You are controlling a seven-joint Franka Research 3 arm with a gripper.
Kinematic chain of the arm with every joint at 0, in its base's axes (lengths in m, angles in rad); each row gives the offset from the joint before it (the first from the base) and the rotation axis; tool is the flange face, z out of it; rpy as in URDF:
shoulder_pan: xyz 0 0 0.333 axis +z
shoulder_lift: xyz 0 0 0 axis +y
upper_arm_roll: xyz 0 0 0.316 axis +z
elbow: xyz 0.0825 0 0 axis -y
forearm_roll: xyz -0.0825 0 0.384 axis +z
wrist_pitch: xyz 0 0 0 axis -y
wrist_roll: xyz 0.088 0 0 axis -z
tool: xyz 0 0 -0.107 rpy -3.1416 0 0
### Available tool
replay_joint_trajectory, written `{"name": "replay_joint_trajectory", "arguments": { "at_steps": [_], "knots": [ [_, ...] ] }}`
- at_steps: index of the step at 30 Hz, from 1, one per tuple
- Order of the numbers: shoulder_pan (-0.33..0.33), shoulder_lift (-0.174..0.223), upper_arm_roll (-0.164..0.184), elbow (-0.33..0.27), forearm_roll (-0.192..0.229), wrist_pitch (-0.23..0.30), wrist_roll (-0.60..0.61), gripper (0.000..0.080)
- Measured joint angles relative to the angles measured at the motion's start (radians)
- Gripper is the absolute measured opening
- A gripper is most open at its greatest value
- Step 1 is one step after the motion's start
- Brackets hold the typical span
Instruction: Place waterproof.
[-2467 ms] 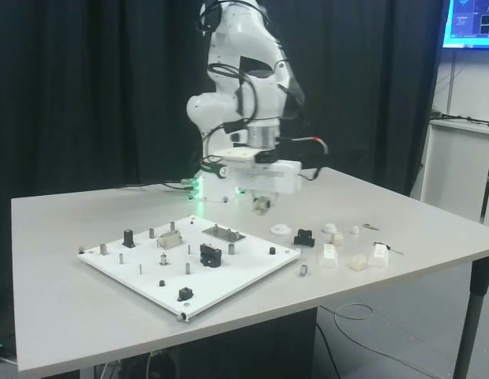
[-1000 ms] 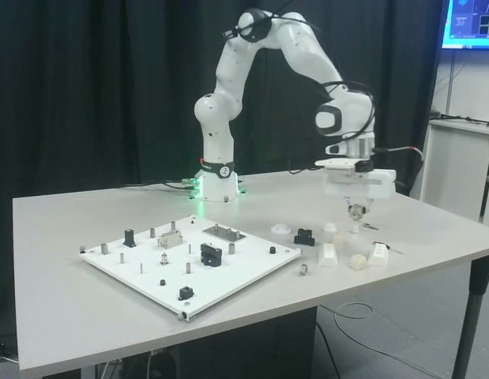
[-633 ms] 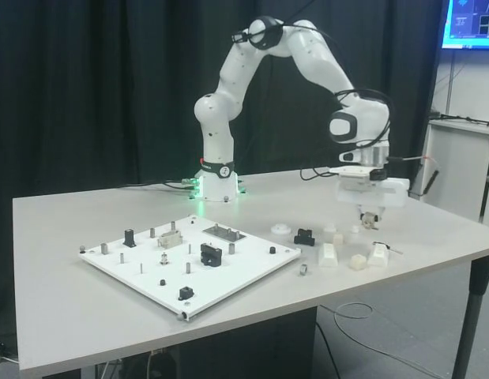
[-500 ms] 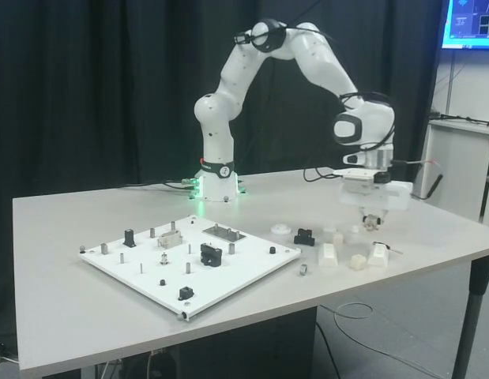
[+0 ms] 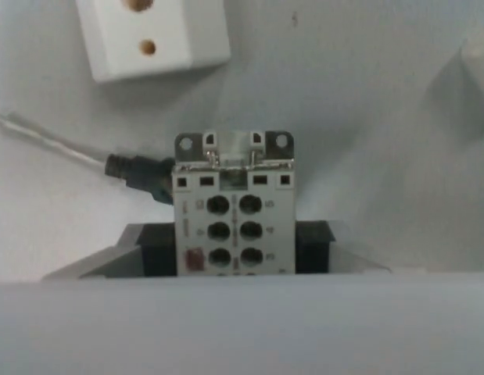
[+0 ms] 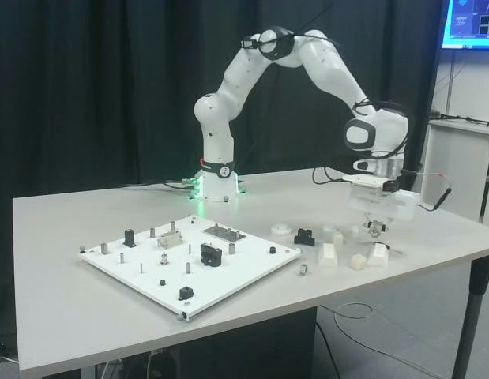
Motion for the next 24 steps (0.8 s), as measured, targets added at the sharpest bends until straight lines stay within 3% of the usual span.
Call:
{"name": "replay_joint_trajectory", "arguments": {
  "at_steps": [12, 24],
  "knots": [
    [0.001, 0.011, 0.002, 0.025, -0.001, -0.056, 0.054, 0.0311],
    [0.001, 0.018, 0.002, 0.024, -0.002, -0.077, 0.081, 0.0311]
  ]
}}
